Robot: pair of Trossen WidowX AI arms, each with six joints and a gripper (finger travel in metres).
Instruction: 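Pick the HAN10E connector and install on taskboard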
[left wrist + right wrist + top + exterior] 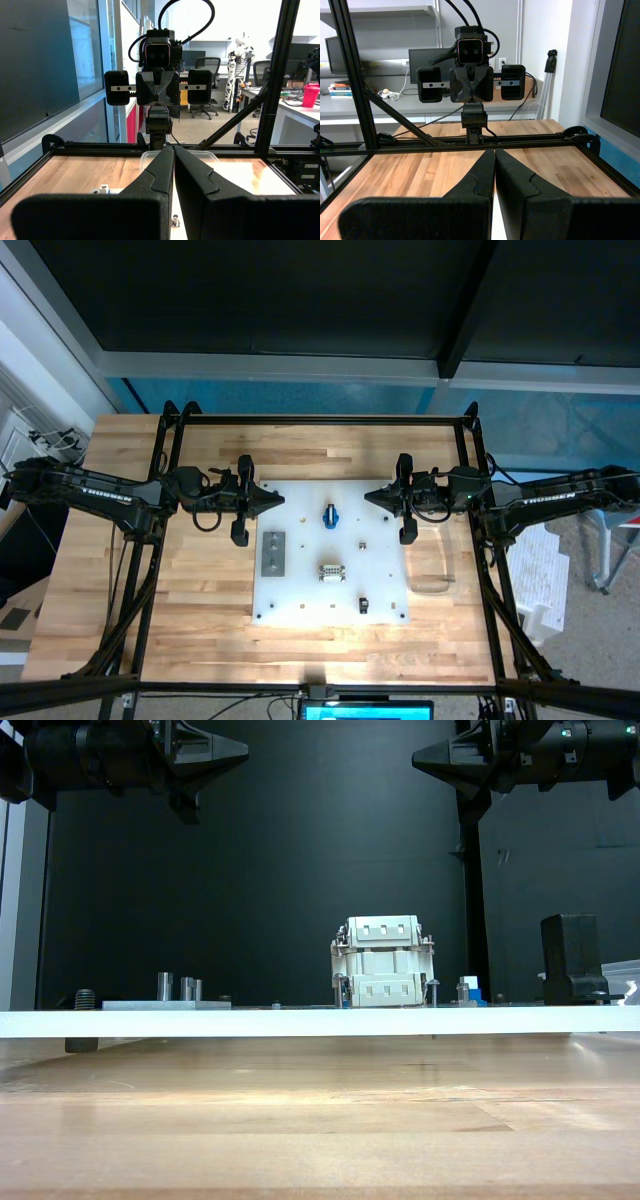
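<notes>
left claw [276,497] and right claw [372,497] are both pressed together, empty, hovering high above the taskboard's [385,560] far corners, tips facing inward. han10e connector [333,572] stands upright on the board toward its near edge; i judge it seated, so little is left.

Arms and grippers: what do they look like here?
Both arms are matte black with white TROSSEN lettering and looped black cables. Left gripper, above the taskboard's left edge, and right gripper, above its right edge, have pointed black wedge fingers.
</notes>
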